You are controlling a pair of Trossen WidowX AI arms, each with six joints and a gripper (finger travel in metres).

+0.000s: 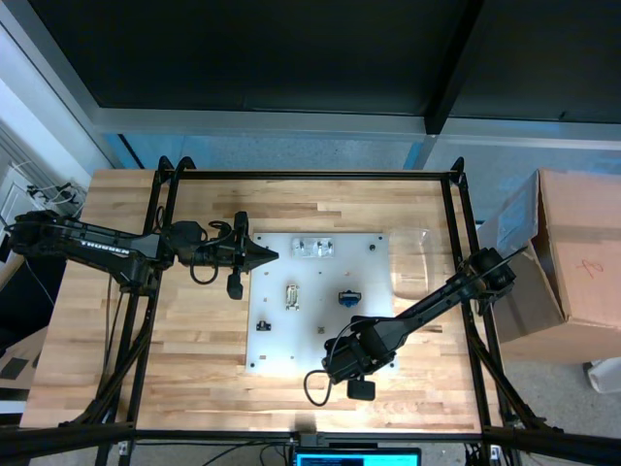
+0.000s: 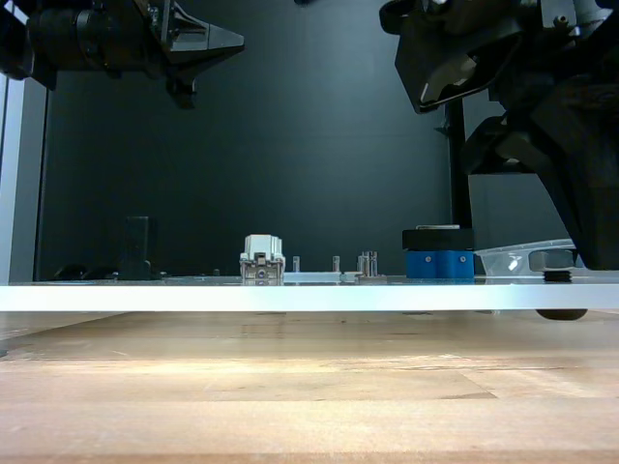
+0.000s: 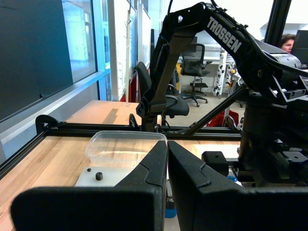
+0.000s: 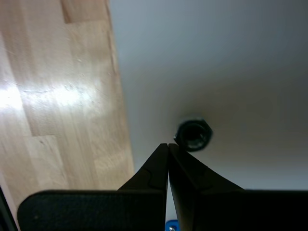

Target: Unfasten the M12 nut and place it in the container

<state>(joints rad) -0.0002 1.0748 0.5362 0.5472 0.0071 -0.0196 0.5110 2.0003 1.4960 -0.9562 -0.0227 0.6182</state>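
Hovering at the white board's (image 1: 291, 330) 5 o'clock edge, the right gripper (image 4: 168, 146) points down, fingers (image 4: 149, 173) pressed together on nothing. M12 nut (image 4: 193, 134) sits on the board just beside the fingertips, not held and well apart from the clear container (image 1: 409, 262) at the board's 2 o'clock corner. Cannot tell if it is on its stud. Left gripper (image 1: 274, 255) hangs above the board's 9 o'clock edge over the worktop (image 1: 194, 359), pointing toward 3 o'clock, fingers closed and empty.
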